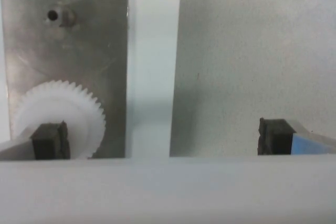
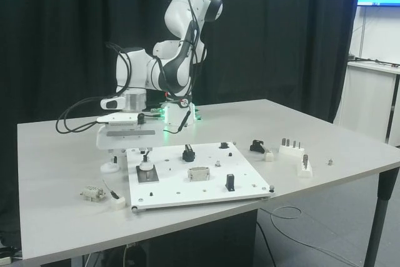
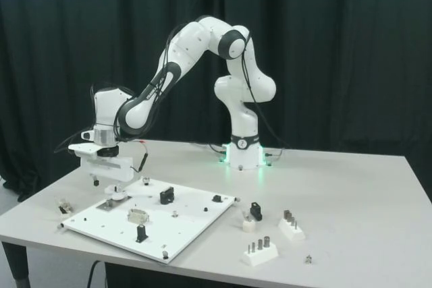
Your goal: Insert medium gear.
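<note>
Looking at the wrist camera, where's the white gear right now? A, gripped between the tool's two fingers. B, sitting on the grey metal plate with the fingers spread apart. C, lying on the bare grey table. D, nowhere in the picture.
B: the white gear rests on the metal plate, and the tool is open, its two black fingertips wide apart with nothing clamped between them.

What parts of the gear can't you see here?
- Wrist view: the near edge of the white gear is hidden behind one finger pad and the blurred white bar across the picture.
- Both room views: its teeth are too small to see.
- Whether it sits fully on its peg: cannot tell.
</note>
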You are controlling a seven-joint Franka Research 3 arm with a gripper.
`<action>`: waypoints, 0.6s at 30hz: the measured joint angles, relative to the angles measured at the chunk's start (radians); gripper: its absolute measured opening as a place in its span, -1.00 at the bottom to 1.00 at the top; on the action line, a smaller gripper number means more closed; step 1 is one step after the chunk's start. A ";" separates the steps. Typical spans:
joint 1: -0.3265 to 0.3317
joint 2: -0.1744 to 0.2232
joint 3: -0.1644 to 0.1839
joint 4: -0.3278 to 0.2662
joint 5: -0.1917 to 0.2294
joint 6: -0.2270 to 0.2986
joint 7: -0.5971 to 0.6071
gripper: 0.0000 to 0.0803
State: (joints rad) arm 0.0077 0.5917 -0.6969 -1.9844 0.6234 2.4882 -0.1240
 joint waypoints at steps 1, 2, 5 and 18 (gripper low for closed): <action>0.000 0.000 0.000 0.000 0.000 0.000 0.000 0.99; 0.000 0.000 0.000 0.000 0.000 0.000 0.000 0.99; 0.000 0.000 0.000 0.000 0.000 0.000 -0.001 0.99; 0.002 0.000 0.005 0.009 0.000 0.000 -0.001 0.99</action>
State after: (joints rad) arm 0.0096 0.5919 -0.6920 -1.9759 0.6233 2.4881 -0.1246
